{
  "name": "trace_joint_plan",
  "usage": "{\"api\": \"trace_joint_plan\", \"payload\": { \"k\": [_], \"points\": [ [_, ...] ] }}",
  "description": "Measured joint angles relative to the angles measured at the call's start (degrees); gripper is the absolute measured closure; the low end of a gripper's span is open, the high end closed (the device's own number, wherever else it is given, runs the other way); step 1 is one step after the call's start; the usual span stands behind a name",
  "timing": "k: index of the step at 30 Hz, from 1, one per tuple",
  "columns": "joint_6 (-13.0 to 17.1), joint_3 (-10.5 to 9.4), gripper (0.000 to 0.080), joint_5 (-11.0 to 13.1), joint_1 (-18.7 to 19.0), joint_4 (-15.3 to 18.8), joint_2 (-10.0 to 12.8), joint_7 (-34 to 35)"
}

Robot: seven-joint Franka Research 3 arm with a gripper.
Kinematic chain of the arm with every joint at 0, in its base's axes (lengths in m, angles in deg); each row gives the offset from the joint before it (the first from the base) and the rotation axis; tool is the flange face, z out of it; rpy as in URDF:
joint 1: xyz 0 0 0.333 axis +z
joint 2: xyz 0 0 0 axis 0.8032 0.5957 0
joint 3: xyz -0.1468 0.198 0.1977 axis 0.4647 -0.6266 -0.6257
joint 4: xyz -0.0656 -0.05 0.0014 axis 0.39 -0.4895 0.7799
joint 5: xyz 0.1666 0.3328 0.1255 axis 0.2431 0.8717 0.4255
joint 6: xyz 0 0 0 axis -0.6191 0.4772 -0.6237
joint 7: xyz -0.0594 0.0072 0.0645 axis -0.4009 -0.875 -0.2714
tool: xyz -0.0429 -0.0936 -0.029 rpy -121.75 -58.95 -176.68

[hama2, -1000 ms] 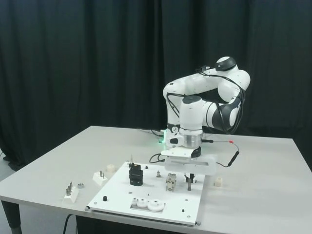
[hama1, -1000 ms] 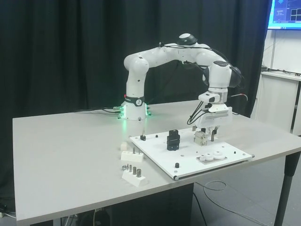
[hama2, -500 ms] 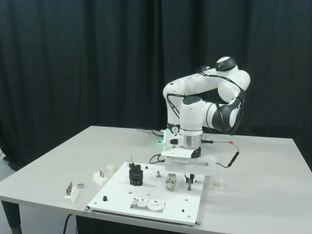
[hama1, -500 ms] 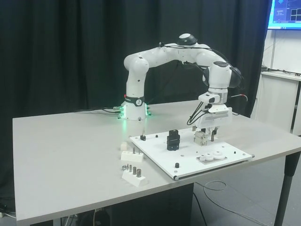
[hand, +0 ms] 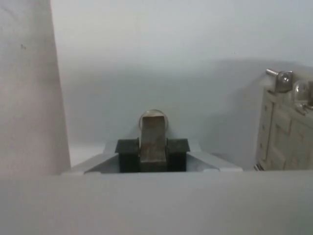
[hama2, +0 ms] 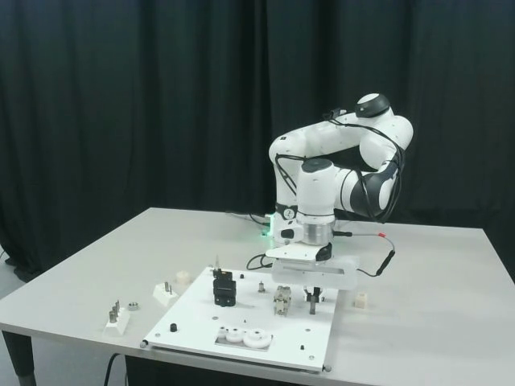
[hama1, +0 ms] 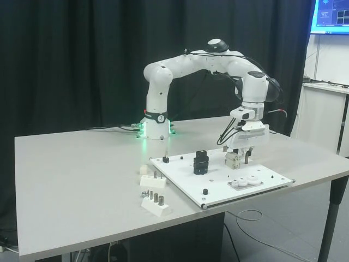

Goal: Insert square peg 3.

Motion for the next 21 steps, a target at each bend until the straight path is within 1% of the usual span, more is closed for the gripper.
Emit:
{"api": "trace_joint_plan", "payload": {
  "k": [5,6,15,16,21],
  "points": [
    [0.0,-0.05,0.069,0.0,0.0,-0.1,0.0,0.0],
    [0.0,-0.06,0.0463,0.0,0.0,-0.1,0.0,-0.1],
    [-0.1,-0.07,0.0463,0.0,0.0,-0.4,0.0,-1.4],
    [-0.1,-0.07,0.0041,0.0,0.0,-0.4,0.0,-1.4],
    [-0.1,0.05,0.0041,0.0,0.0,-0.8,0.0,-1.5]
  ]
}}
